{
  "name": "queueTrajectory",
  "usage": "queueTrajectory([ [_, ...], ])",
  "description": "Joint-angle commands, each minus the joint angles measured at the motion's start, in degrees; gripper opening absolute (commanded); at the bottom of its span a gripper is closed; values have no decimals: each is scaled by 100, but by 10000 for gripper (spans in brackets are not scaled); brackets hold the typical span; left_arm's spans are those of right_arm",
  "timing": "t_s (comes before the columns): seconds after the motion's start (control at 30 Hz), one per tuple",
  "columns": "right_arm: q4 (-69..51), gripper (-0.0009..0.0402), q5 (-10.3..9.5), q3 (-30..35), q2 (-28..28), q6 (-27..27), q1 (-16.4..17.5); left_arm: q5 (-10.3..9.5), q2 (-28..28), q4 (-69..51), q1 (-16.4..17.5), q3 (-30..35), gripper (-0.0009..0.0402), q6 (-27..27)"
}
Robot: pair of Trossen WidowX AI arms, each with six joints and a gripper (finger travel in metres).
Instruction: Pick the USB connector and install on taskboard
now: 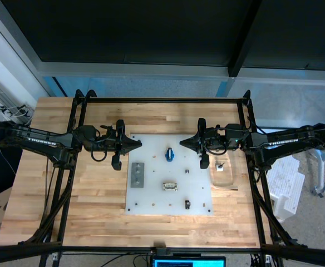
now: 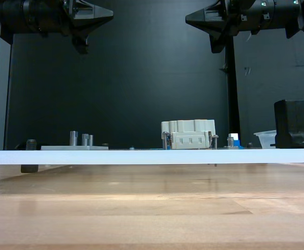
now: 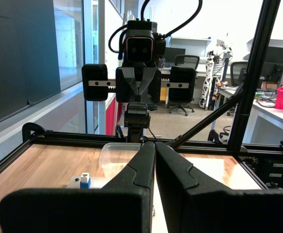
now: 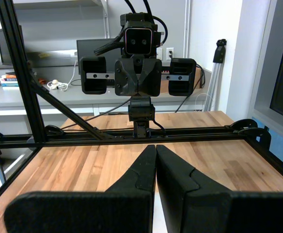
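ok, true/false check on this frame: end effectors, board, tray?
1. The left end effector and right end effector are both shut, holding nothing. True.
2. The left end effector rests on the taskboard. False: it hangs well above the board, over its left edge.
3. The blue knob stands on the taskboard. True.
4. The clear tray lies left of the taskboard. False: it lies at the board's right edge, below the right arm.
5. The silver connector lies in the clear tray. False: it is mounted on the taskboard, nearer than the blue knob.
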Motion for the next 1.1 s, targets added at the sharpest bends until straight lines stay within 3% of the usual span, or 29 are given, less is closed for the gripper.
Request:
queueTrajectory([
  [0.03, 4, 0, -2, 0, 2, 4, 11, 2, 0, 2, 0, -2, 0, 2],
  [0.4, -96, 0, -24, 2, -26, 142, 13, 2, 0, 2, 2, 0, 0, 2],
  [0.73, -1373, 0, 4, 2, -592, 306, 13, 2, 0, 2, 0, -2, 0, 2],
  [0.83, -2031, 0, 48, 79, -879, 302, 11, 2, 0, 2, 0, -2, 0, 2],
  [0.97, -3742, 0, 280, 595, -1045, 234, 13, 2, 0, 2, 0, -2, 0, 2],
  [1.1, -5160, 0, 284, 1158, -1049, 160, 15, 2, 0, 2, 0, -2, 0, 2],
])
